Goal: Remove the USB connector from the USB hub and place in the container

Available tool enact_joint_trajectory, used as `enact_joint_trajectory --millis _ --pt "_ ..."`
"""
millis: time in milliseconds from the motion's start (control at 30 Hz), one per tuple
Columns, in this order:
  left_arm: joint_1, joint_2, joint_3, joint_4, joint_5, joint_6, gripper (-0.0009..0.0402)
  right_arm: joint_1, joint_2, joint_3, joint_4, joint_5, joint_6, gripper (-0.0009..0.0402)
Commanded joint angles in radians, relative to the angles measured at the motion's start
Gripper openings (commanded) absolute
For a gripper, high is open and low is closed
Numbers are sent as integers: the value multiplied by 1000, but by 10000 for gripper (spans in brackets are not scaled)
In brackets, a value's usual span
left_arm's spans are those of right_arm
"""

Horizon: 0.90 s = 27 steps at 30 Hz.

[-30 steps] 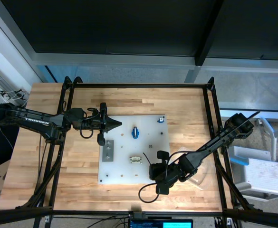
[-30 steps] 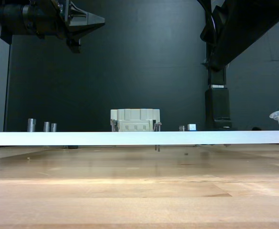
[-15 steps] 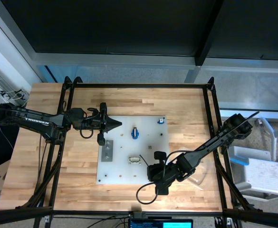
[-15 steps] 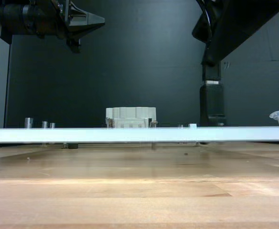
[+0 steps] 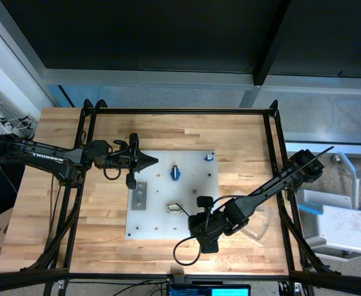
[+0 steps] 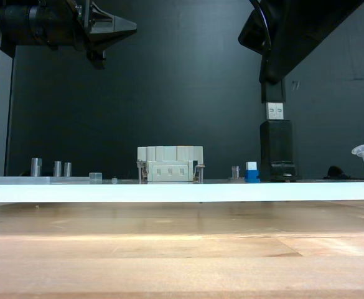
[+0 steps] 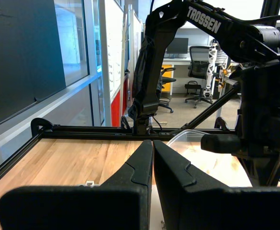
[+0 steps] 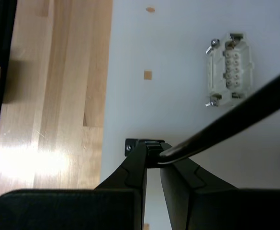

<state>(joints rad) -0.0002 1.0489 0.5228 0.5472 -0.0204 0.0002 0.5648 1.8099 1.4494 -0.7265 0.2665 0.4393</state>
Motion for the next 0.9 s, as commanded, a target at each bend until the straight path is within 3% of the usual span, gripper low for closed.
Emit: enact_joint_trajectory --millis 33,467,900 --pt "0 -1 0 2 0 0 1 0 -2 13 -27 -5 9 0" --pt "0 0 0 0 0 0 1 5 -38 15 -38 -33 47 0" --pt "0 0 0 0 0 0 1 30 -117 9 -182 -27 127 0"
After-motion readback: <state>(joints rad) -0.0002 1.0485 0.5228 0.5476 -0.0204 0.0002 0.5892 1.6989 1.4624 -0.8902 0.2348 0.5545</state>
